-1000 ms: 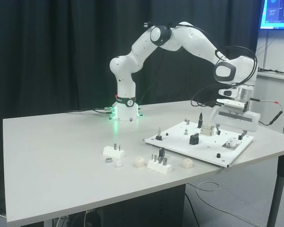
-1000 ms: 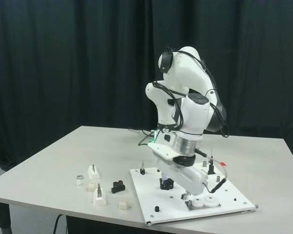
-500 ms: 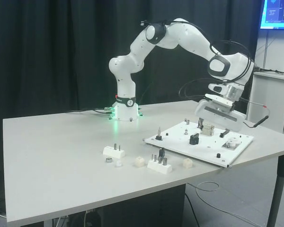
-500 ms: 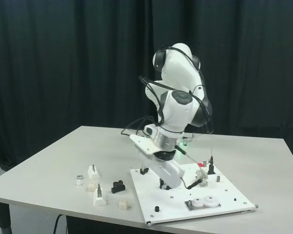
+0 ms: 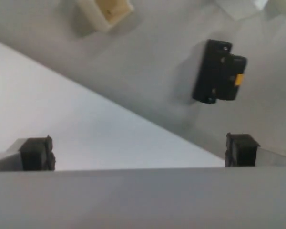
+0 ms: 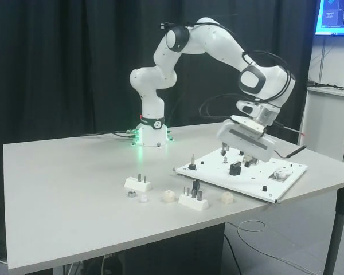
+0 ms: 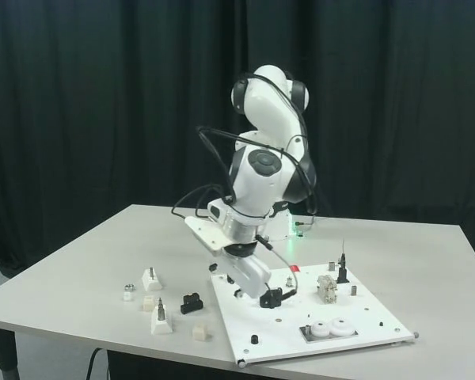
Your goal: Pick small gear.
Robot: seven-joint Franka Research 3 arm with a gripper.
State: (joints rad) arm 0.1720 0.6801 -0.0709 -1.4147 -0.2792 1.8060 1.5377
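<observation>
A small grey gear-like part (image 6: 131,193) (image 7: 128,287) lies on the table among loose parts left of the white board (image 6: 278,188) (image 7: 372,336). Two white gears (image 6: 282,172) (image 7: 331,328) sit in a holder at the board's far right corner. My gripper (image 6: 236,156) (image 7: 249,290) hangs tilted over the board's left edge, far from both. It is open in the wrist view (image 5: 138,151), with nothing between the black fingertips (image 5: 35,153). Below them lie the board's edge and a black block (image 5: 219,71) on the table.
White peg holders (image 6: 137,183) (image 6: 193,201), small pale cubes (image 6: 226,197) (image 6: 169,196) and the black block (image 7: 191,302) lie near the table's front. Pegs and a black block (image 6: 235,168) (image 7: 271,298) stand on the board. The arm's base (image 6: 151,134) glows green at the back.
The arm has swung from the board's right side, near the white gears, across to its left edge. The hand now tilts toward the loose parts. Nothing was taken hold of.
</observation>
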